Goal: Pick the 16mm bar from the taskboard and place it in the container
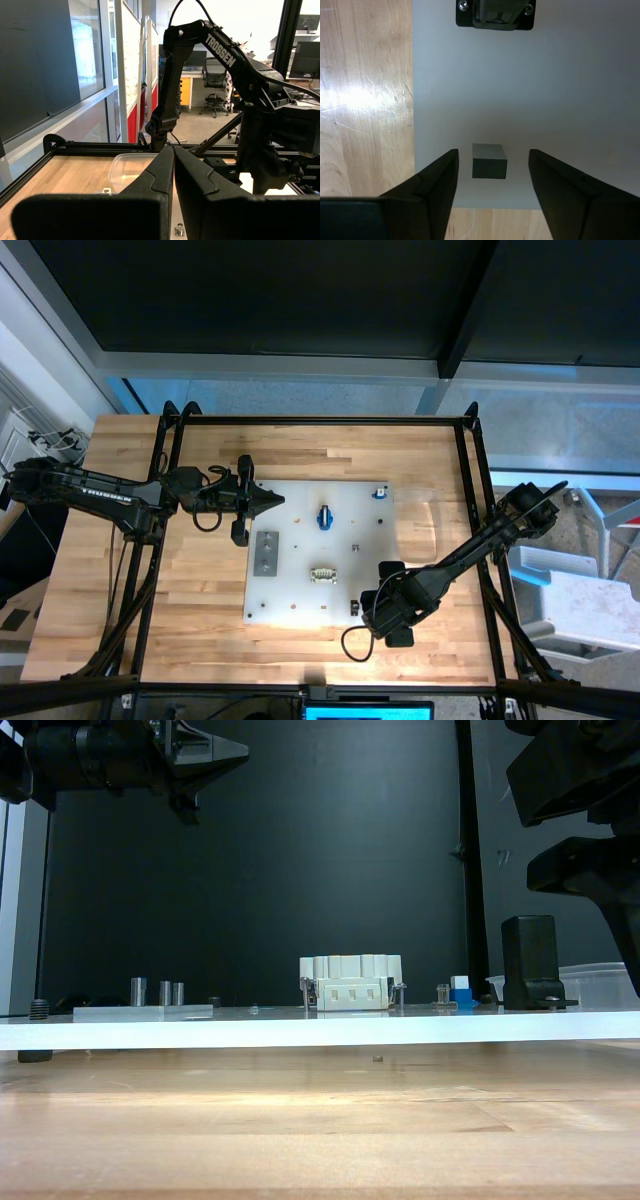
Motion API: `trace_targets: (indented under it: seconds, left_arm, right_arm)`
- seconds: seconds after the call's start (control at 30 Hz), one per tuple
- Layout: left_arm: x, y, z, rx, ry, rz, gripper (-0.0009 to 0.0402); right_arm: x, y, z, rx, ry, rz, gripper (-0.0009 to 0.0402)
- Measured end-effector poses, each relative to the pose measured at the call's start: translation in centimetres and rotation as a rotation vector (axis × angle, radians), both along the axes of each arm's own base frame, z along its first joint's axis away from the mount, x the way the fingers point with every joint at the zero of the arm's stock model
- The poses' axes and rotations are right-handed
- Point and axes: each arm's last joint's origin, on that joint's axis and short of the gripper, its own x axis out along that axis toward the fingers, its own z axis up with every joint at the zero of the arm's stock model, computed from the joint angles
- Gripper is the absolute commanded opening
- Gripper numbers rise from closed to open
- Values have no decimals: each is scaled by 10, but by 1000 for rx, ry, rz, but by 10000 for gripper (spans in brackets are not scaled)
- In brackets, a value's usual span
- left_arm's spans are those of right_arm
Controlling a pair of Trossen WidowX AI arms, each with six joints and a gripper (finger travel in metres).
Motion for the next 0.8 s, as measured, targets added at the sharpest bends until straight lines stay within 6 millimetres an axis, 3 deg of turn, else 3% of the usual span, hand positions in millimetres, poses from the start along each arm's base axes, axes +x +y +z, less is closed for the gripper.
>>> trace_targets:
  seconds: [0.5, 0.8]
  left_arm:
    - [0, 0, 0, 0, 0, 0, 0]
    - [0, 0, 0, 0, 0, 0, 0]
  right_arm:
    - [1, 1, 0, 10, -6, -1, 27]
    - [1, 0, 2, 12, -12, -1, 2]
